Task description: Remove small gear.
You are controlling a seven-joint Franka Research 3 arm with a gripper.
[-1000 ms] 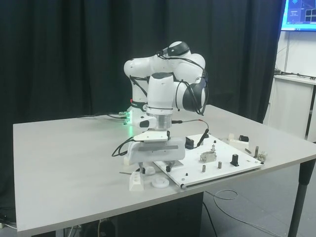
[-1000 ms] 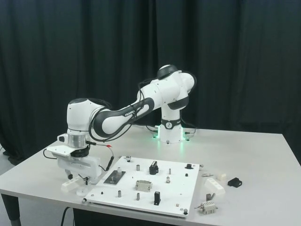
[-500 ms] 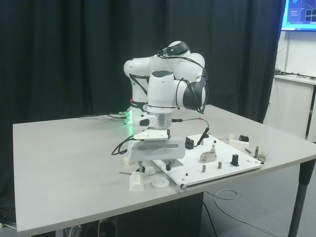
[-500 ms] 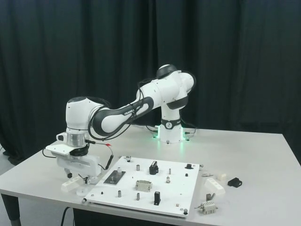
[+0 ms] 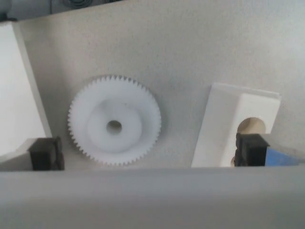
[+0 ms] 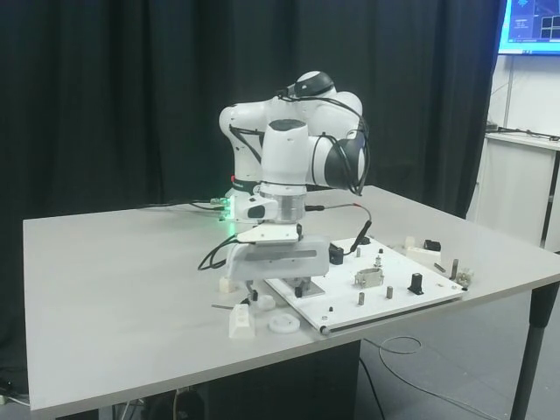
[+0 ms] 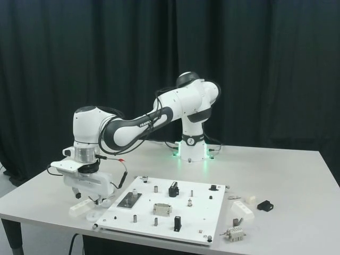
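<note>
Item: white gear (image 5: 114,126), flat on grey surface (image 5: 190,52), beside white block (image 5: 236,125). End effector (image 5: 147,155) above it, fingers spread apart, holding nothing.

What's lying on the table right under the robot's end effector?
A white toothed gear lies flat on the grey table, with a white block beside it, apart from it. The end effector hangs above, fingers open and empty. Its body hides the table nearest the camera.

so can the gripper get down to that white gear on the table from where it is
Probably yes. The gear lies flat on the grey table, nothing over it, with the open gripper just above.
</note>
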